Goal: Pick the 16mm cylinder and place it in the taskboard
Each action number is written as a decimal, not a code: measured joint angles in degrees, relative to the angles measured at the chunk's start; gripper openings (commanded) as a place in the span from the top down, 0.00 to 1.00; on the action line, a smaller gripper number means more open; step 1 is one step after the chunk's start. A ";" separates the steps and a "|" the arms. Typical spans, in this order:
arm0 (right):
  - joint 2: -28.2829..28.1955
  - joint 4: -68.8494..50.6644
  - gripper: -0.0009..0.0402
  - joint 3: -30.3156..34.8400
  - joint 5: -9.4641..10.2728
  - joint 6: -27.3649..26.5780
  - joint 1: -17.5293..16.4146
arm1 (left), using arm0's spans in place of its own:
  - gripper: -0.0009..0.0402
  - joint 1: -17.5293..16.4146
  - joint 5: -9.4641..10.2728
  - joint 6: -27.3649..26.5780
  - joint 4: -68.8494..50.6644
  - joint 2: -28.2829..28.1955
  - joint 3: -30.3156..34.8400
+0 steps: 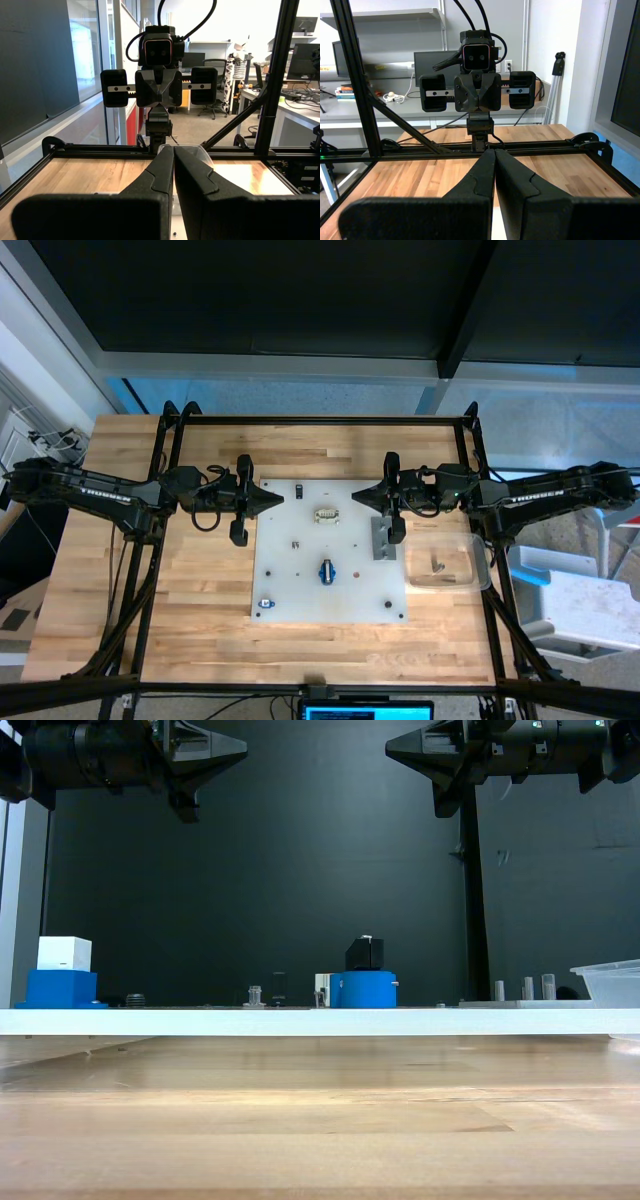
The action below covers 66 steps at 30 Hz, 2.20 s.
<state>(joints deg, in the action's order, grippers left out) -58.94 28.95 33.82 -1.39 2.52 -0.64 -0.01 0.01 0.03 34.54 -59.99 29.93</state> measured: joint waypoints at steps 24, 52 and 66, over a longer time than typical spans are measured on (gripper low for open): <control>0.02 -10.69 0.98 3.52 -0.55 0.09 -0.15 | 0.98 0.02 0.02 0.00 0.00 0.00 0.00; 1.27 -33.33 0.98 7.91 -0.57 5.92 -0.44 | 0.98 0.02 0.00 0.00 0.00 0.00 0.00; 3.74 -44.89 0.98 7.91 -0.57 9.51 -0.92 | 0.98 0.02 0.00 0.00 -0.02 -0.02 0.00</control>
<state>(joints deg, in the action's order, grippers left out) -55.20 -15.94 41.74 -1.96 12.03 -1.56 0.01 0.01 0.03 34.52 -60.01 29.93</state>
